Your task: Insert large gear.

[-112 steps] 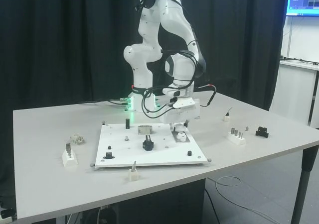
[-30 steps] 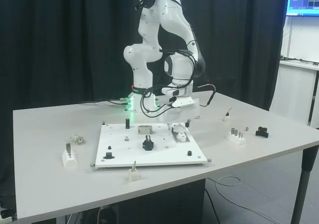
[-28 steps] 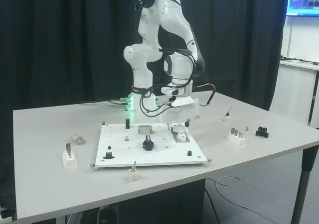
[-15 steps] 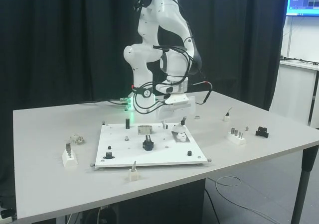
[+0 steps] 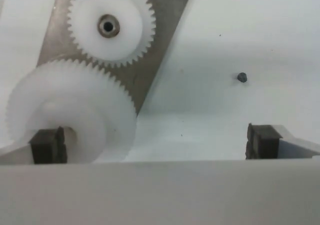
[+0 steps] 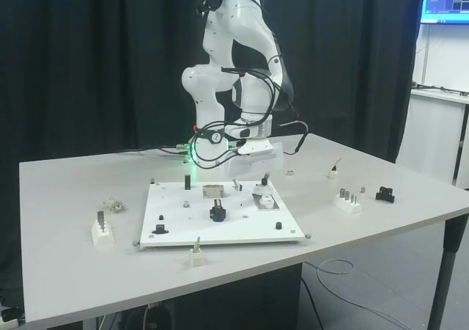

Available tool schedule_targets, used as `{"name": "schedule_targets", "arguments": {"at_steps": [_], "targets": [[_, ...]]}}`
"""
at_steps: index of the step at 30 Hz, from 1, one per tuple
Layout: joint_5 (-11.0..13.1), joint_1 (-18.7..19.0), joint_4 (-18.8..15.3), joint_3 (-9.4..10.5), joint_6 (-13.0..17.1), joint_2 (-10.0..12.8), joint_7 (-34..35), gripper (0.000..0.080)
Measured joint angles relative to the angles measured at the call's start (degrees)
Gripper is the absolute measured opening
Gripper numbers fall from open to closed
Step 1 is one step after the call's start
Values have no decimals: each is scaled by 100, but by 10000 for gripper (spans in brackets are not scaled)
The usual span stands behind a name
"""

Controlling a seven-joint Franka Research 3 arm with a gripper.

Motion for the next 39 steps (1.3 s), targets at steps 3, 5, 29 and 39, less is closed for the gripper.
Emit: {"name": "schedule_targets", "arguments": {"at_steps": [3, 5, 29, 39], "targets": [[0, 0, 0, 0, 2, 0, -22, 800], [0, 0, 0, 0, 4, 0, -38, 800], [51, 0, -1, 15, 435, 237, -248, 800], [91, 0, -1, 15, 498, 268, -296, 800]]}}
